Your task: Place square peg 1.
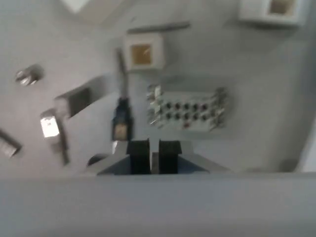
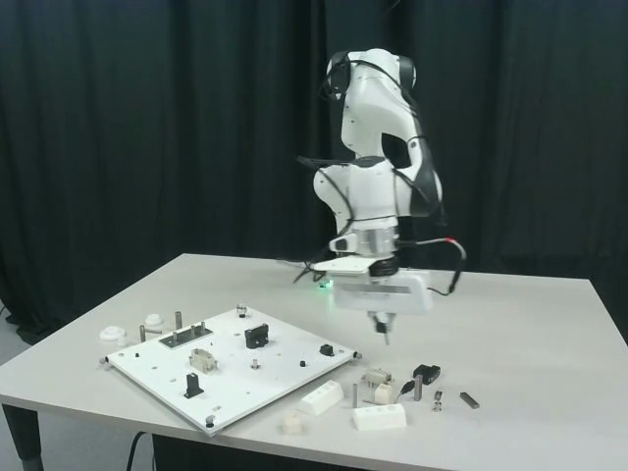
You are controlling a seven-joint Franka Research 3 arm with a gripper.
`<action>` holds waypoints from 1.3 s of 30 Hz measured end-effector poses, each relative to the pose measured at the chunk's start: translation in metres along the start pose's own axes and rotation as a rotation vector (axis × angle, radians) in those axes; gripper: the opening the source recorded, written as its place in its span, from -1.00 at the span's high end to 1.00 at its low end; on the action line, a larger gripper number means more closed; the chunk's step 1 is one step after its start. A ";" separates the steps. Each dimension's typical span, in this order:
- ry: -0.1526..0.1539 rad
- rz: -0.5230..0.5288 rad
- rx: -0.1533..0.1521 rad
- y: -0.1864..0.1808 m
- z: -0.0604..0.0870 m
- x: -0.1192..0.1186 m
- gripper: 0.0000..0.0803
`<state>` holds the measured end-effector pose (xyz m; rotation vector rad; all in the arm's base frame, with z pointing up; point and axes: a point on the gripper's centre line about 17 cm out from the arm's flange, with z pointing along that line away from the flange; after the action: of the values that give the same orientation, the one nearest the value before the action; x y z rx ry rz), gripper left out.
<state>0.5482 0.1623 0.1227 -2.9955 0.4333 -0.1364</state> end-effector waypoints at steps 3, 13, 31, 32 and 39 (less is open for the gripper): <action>-0.002 0.006 -0.010 -0.016 0.003 -0.012 0.91; -0.007 0.040 -0.032 -0.061 0.017 -0.052 0.91; 0.044 0.067 -0.038 -0.119 0.051 -0.082 0.91; 0.045 0.067 -0.040 -0.121 0.053 -0.083 0.91; 0.051 0.076 -0.059 -0.133 0.068 -0.090 0.91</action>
<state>0.5065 0.3219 0.0650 -3.0339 0.5657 -0.1974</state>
